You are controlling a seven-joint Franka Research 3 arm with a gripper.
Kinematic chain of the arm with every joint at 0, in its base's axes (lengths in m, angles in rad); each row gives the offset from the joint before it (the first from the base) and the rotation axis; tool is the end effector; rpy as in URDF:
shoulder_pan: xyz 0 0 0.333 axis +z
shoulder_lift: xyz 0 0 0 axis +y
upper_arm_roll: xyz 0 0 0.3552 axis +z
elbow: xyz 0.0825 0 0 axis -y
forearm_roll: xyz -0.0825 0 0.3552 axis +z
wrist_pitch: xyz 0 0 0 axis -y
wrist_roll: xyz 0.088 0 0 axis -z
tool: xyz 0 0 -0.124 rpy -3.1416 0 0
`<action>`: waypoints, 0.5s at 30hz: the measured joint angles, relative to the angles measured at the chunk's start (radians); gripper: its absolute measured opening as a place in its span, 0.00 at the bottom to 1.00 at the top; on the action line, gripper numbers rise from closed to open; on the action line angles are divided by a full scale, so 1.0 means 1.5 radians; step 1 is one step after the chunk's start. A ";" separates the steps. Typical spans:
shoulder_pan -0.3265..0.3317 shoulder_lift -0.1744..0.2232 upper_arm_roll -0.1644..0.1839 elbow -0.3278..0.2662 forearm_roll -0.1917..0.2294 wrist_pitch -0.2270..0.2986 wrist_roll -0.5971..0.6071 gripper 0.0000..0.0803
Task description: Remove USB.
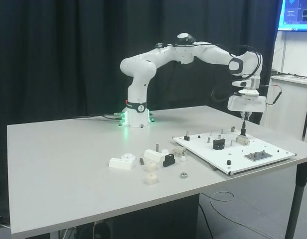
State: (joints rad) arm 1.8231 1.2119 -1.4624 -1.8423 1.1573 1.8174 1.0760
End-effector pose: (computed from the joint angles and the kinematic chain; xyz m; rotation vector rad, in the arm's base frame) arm 0.4414 0.4291 0.2883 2.6946 -1.5147 0.1426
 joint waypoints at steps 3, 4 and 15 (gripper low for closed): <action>0.000 0.000 0.000 0.000 0.000 0.000 0.000 0.04; 0.000 0.000 0.000 0.000 0.000 0.000 0.000 0.04; 0.001 -0.002 -0.010 0.001 -0.002 -0.007 0.001 0.03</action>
State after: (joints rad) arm 1.8253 1.2087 -1.4774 -1.8403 1.1546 1.8068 1.0770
